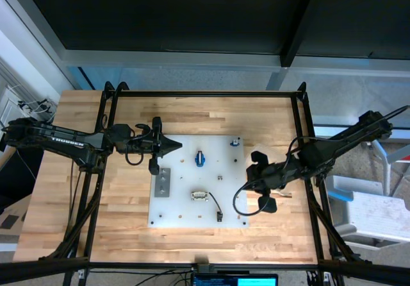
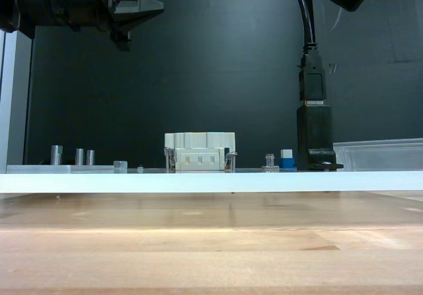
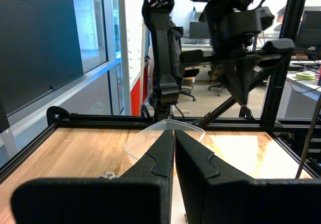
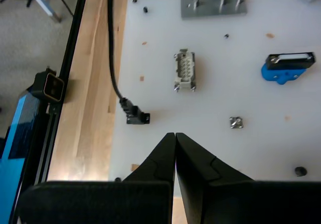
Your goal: Remove the USB connector from the USB hub and place in the container
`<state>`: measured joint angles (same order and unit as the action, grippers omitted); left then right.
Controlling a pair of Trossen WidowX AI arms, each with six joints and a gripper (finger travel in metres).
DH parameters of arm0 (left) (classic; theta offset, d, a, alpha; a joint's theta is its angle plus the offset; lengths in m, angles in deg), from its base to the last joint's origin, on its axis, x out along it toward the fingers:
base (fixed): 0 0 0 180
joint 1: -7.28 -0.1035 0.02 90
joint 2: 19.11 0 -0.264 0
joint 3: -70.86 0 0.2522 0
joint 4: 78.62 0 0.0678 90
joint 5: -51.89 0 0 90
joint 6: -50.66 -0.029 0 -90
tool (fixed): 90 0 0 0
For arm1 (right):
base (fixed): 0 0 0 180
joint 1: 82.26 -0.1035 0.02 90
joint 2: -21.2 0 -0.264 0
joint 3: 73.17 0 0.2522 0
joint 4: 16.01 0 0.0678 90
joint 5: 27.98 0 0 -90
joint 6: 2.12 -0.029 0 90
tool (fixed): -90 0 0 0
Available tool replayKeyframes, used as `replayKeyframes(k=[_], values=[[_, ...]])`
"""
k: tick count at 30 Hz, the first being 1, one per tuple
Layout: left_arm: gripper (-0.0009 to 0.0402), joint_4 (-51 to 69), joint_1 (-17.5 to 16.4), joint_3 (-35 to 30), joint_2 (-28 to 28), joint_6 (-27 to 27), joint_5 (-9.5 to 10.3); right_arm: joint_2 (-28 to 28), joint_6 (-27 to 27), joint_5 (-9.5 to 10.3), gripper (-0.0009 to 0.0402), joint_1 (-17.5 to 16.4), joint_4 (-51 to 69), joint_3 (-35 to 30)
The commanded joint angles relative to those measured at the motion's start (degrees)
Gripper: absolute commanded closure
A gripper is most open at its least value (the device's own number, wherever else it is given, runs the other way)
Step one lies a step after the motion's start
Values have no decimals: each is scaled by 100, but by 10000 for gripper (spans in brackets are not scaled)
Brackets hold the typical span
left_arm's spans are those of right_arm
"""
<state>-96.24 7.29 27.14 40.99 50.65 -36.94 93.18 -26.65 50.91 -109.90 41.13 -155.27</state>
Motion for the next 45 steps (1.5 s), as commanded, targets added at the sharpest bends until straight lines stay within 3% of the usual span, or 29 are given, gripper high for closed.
replayKeyframes(k=[1,10,24,27,33,45], values=[[392,0,0,0,2,-2,-2,286,-164,2,393,-92,186,-236],[392,0,0,0,2,-2,0,1008,-428,-129,387,-297,472,-778],[392,0,-2,0,2,-2,0,1746,-1073,-138,272,-498,540,-1137],[392,0,0,0,2,-2,0,1884,-1126,-160,270,-520,518,-1213],[392,0,0,0,2,-2,-2,2186,-1126,-428,269,-540,511,-1423],[392,0,0,0,2,-2,-2,2671,-1130,-450,269,-623,341,-1661]])
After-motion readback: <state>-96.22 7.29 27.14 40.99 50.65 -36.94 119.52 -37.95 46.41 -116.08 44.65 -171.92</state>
